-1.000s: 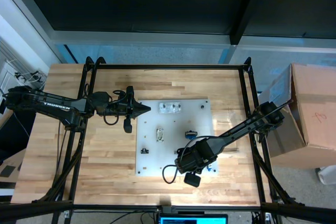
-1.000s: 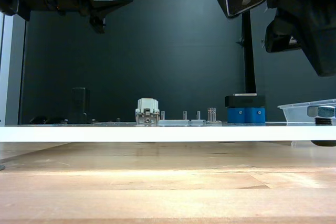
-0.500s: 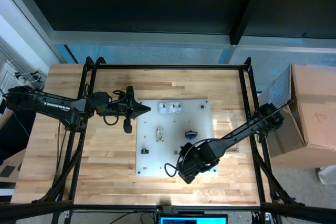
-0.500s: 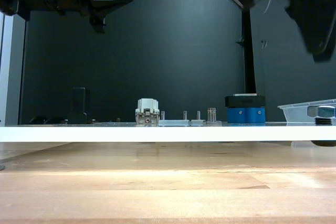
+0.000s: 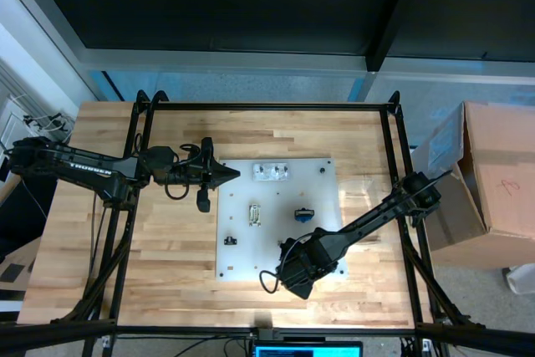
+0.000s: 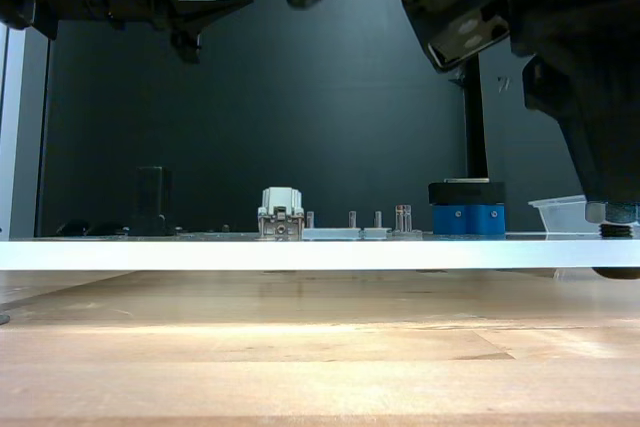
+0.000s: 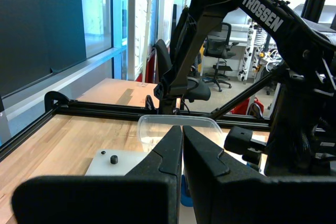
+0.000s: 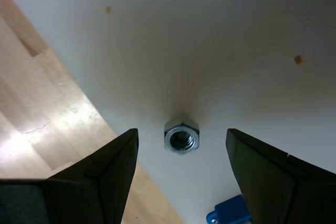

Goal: Unfasten the M12 nut and place it in the container

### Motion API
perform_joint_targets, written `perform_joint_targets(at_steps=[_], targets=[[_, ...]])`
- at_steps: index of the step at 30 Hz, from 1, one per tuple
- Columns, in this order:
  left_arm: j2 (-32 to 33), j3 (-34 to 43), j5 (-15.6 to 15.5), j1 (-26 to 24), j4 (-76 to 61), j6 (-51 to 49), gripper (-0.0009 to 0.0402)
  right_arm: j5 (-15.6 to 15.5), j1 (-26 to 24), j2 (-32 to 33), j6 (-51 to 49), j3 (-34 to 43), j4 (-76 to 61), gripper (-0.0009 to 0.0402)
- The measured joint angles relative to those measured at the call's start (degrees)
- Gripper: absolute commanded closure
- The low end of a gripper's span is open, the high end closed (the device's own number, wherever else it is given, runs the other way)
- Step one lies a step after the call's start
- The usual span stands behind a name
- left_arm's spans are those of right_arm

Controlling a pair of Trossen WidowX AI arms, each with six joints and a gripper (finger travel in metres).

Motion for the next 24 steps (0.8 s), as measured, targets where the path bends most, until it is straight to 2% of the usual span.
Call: perform_joint_targets(at_steps=[12, 20, 24], targets=[[0.0, 0.0, 0.0, 0.0, 0.0, 0.0, 0.0393, 0.2, -0.1, 0.1, -6.1, -0.9, 1.2, 0.0322], [0.0, 0.0, 0.0, 0.0, 0.0, 0.0, 0.0393, 0.6, -0.3, 0.1, -10.9, -1.0, 1.2, 0.0372], [0.0, 0.0, 0.0, 0.0, 0.0, 0.0, 0.0393, 0.5, -0.4, 0.0, -20.0, -1.1, 1.2, 0.0389]])
